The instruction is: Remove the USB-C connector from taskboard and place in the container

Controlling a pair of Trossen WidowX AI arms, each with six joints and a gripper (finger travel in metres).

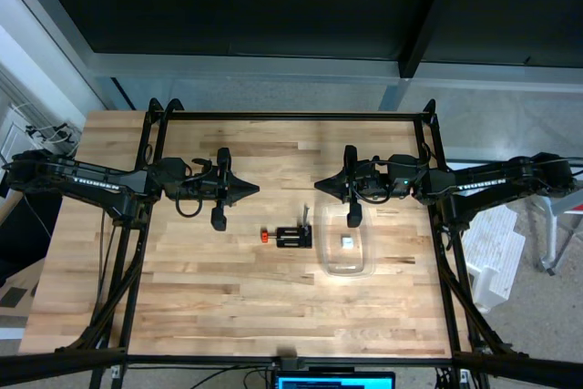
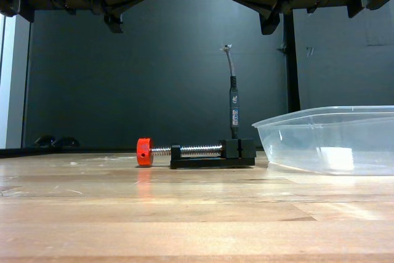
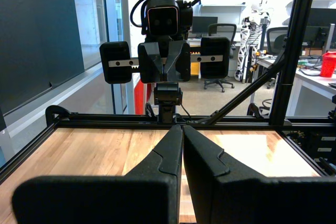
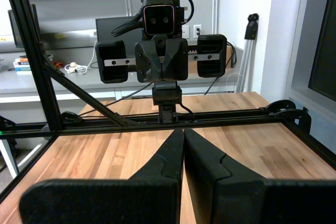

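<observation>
Nearest us, the clear container (image 2: 320, 115) sits just beside the taskboard (image 2: 212, 154), off the end away from its orange-red knob (image 2: 143, 151), with a small white cube (image 1: 347, 241) lying inside. On that same end of the taskboard stands the USB-C connector (image 2: 234, 110), plugged in, its long axis upright and its grey cable stub bending a touch at the top. Farther back, high above the taskboard, hang both tools. The left gripper (image 1: 251, 189) is out past the knob end, the right gripper (image 1: 320, 186) behind the connector's end. Each has its fingers pressed together and holds nothing. The right one looks closer, so I'd call this the right arm's job: open up, come down and forward, then pull straight up along that axis.
</observation>
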